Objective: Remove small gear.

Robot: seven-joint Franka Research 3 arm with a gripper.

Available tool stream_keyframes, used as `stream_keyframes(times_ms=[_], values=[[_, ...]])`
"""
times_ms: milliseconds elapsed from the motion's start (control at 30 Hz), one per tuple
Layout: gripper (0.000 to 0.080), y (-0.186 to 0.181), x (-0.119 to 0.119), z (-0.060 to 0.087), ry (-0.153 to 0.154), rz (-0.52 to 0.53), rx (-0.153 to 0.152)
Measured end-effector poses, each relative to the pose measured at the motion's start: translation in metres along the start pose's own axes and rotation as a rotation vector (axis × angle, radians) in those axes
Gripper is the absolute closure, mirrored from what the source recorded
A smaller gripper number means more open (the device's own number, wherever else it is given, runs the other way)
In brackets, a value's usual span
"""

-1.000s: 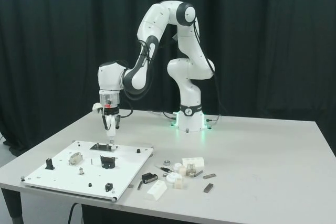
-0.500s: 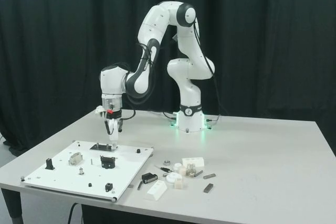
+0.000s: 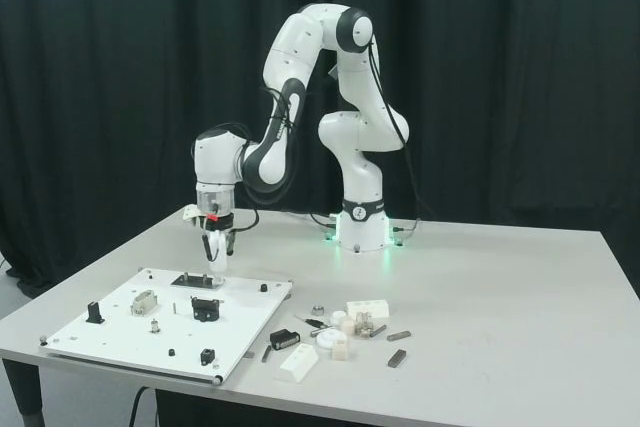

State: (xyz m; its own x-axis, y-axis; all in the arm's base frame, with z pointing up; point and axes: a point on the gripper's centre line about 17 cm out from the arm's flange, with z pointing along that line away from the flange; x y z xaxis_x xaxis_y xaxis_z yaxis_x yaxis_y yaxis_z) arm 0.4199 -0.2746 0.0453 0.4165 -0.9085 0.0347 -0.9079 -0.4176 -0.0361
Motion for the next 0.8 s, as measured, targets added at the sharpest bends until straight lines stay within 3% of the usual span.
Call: stream_keyframes(times_ms=[800], values=[[0.0003,-0.0083,0.0043,0.0051,0.04,-0.087,-0.002]])
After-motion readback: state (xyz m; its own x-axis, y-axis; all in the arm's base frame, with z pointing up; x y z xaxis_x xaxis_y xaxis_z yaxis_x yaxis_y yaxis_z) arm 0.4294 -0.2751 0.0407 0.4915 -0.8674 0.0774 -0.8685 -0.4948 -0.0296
